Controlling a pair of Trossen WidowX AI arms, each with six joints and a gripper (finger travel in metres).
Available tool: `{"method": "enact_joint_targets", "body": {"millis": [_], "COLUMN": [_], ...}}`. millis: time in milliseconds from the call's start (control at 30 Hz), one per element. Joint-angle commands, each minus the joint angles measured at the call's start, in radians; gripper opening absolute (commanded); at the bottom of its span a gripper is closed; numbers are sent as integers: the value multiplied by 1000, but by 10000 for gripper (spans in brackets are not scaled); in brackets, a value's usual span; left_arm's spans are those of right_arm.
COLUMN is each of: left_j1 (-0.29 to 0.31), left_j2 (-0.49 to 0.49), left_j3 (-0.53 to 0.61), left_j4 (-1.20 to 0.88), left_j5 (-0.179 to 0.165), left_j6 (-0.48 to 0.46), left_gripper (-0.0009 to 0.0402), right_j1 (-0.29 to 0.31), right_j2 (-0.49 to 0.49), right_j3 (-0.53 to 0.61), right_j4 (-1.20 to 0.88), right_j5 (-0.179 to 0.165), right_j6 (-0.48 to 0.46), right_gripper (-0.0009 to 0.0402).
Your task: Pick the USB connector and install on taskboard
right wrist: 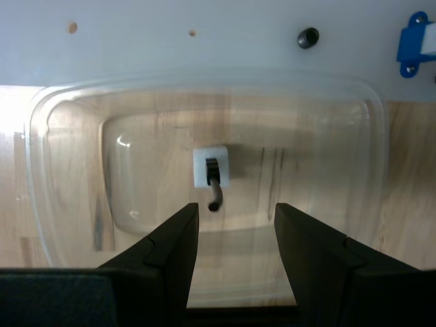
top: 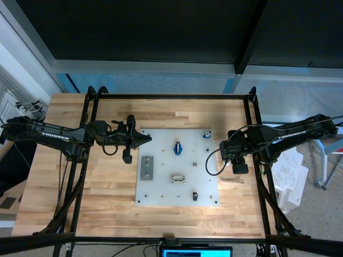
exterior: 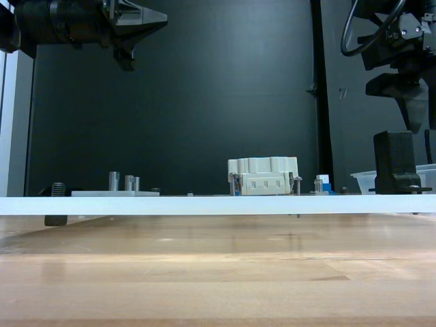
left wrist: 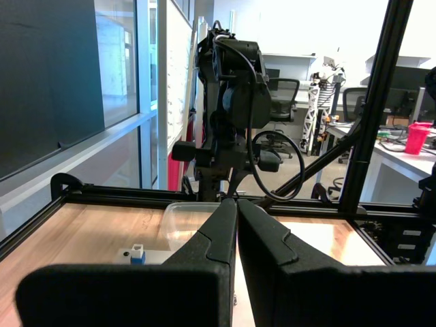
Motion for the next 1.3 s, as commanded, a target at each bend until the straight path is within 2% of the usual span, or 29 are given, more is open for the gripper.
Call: {"method": "enact_joint_targets", "body": {"millis": [33, 200, 300, 633, 867, 1300], "left_j1": [0, 0, 0, 0, 0, 0], "left_j2": [0, 0, 0, 0, 0, 0], "left_j3": [0, 0, 0, 0, 0, 0], "left_j4": [0, 0, 0, 0, 0, 0], "left_j5": [0, 0, 0, 0, 0, 0], "left_j6": [0, 0, 0, 0, 0, 0], "left_gripper": [0, 0, 0, 0, 0, 0], "right_j1": [1, 1, 2, 4, 5, -5], "right_j2": [-3, -13, -24, -33, -29, 62], "right_j3": [-20, -50, -77, -169, -178, -180], "right_j4": [12, 51, 87, 189, 194, 197], "right_j5": [-3, -4, -23, -24, -23, -24], "right_j6": [3, 16, 27, 53, 53, 51], "right_gripper": [154, 154, 153, 153, 153, 153]}}
